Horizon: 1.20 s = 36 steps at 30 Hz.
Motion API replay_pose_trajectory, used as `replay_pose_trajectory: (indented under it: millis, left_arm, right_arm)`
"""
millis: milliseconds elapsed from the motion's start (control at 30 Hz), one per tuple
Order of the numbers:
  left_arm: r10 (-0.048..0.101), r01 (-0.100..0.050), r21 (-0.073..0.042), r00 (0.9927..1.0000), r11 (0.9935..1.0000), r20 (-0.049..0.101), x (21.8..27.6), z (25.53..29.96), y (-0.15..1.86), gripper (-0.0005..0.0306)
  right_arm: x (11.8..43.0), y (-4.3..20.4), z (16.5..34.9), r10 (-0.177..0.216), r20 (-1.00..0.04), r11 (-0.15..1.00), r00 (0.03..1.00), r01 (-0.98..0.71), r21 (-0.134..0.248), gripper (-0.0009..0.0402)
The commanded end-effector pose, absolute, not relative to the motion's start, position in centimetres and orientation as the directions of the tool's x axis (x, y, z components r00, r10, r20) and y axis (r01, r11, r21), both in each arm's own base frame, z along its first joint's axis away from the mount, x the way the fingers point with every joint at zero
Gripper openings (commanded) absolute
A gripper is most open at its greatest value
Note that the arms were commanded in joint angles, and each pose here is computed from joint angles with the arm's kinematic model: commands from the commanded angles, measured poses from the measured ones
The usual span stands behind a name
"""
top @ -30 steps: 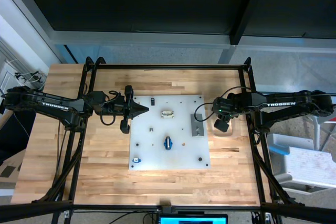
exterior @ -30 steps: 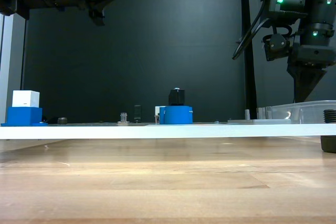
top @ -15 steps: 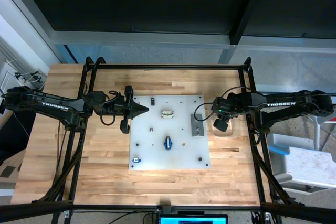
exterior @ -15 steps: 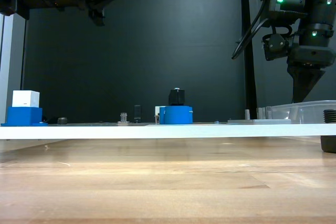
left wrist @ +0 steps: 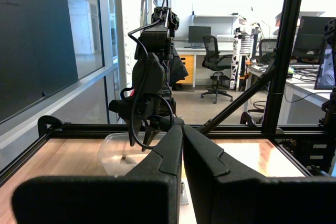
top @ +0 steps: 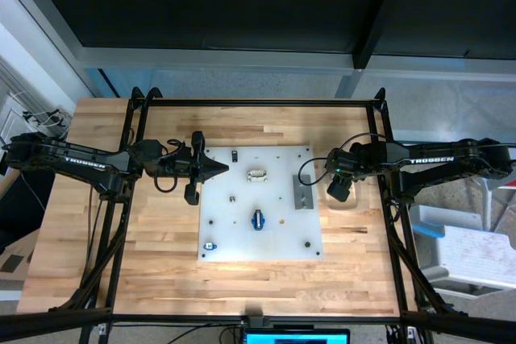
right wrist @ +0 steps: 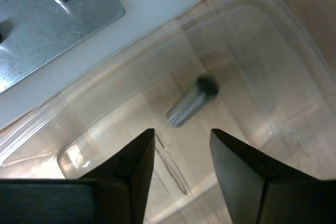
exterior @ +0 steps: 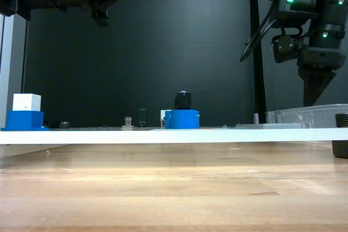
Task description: Pick the 16mm cylinder and place it in the container
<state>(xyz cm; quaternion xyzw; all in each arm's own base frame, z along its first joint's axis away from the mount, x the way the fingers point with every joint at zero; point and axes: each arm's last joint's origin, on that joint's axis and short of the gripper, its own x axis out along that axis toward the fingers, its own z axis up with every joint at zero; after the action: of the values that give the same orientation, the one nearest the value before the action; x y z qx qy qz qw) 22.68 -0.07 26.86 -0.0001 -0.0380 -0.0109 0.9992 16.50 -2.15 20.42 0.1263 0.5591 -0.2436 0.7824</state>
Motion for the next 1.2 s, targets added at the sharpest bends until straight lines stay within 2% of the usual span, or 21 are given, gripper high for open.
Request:
replay_pose_trajectory:
  millis: [33,433,600,833,1067,1200]
  left_arm:
    - [-0.022,0.022,0.001,0.99687,0.99976,0.076,22.68,26.86,-0.07,0.0000]
    - [-0.021,0.021,0.001,0.99688,0.99977,0.076,22.68,26.86,-0.06,0.0000]
    - [-0.021,0.021,0.001,0.99688,0.99977,0.076,22.68,26.86,-0.06,0.0000]
    - [-0.021,0.021,0.001,0.99688,0.99977,0.076,22.68,26.86,-0.06,0.0000]
    - [-0.022,0.022,0.001,0.99687,0.99976,0.076,22.68,26.86,-0.07,0.0000]
    - [-0.022,0.022,0.001,0.99687,0.99976,0.076,22.68,26.86,-0.07,0.0000]
  right_arm:
    - [16.5,-2.1,20.4,-0.240,-0.937,0.849,0.253,0.522,-0.076,0.0174]
    - [16.9,-2.1,21.5,-0.232,-0.930,0.836,0.284,0.548,-0.041,0.0180]
    - [17.0,-2.2,23.3,-0.232,-0.930,0.819,0.284,0.573,-0.029,0.0180]
    - [17.4,-2.2,26.0,-0.236,-0.917,0.799,0.321,0.602,0.005,0.0181]
    - [17.0,-2.1,28.4,-0.235,-0.921,0.782,0.311,0.623,0.010,0.0181]
    - [17.0,-2.2,29.1,-0.237,-0.916,0.783,0.324,0.622,0.017,0.0181]
